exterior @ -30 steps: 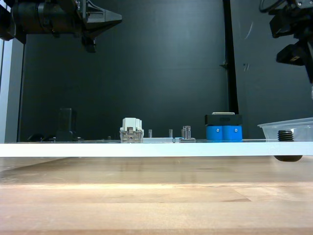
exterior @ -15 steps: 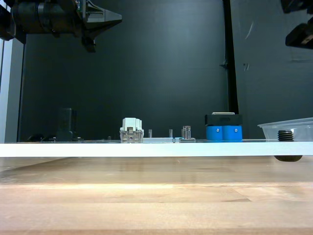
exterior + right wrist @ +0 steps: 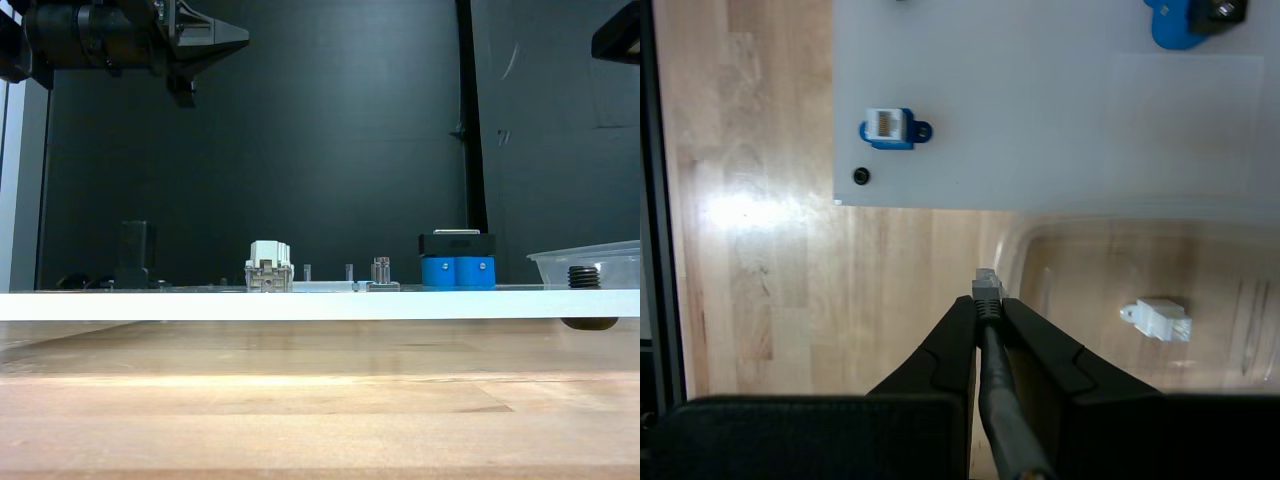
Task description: Pick the RJ45 connector and install on taskboard
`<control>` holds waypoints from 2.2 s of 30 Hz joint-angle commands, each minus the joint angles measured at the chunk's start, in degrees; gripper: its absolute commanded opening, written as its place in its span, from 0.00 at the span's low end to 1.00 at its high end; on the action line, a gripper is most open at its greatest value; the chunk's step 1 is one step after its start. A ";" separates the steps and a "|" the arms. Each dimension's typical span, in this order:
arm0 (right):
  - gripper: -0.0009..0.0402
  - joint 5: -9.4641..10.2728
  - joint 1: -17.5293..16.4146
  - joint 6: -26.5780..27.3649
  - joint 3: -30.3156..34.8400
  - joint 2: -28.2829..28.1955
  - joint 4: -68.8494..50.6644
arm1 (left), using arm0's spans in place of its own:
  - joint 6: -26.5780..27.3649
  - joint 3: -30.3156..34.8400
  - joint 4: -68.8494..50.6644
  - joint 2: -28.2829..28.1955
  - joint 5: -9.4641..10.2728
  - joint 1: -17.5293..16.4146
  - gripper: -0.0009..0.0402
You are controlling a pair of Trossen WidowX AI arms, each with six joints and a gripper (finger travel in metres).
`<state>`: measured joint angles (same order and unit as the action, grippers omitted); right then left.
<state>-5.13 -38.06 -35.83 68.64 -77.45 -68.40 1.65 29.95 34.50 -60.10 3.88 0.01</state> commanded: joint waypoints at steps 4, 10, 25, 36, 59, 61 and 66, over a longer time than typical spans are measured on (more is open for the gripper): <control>0.02 -0.09 -0.35 0.04 2.99 -4.37 0.11 | -0.02 0.00 0.00 -0.02 0.00 -0.02 0.02; 0.02 -0.92 -0.61 0.07 6.21 -8.59 0.66 | -0.02 0.00 0.02 -0.02 0.00 0.00 0.02; 0.02 -1.33 -0.70 -1.44 8.87 -15.47 5.88 | -0.02 0.00 0.00 -0.02 0.00 0.00 0.02; 0.02 -1.31 -0.26 -2.75 9.11 -18.34 7.30 | -0.02 0.00 0.00 -0.02 0.00 0.00 0.02; 0.02 -0.85 -0.20 -2.71 8.31 -19.10 8.79 | -0.02 0.00 0.00 -0.02 0.00 0.00 0.02; 0.02 -0.83 -0.17 -2.69 8.09 -19.10 9.11 | -0.02 0.00 0.00 0.00 0.00 0.00 0.02; 0.02 -0.81 -0.20 -2.69 7.61 -19.10 9.64 | -0.02 0.00 0.00 -0.02 0.00 0.00 0.02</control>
<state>-5.96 -38.24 -38.50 76.31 -96.53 -58.76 1.65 29.93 34.48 -60.10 3.88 0.01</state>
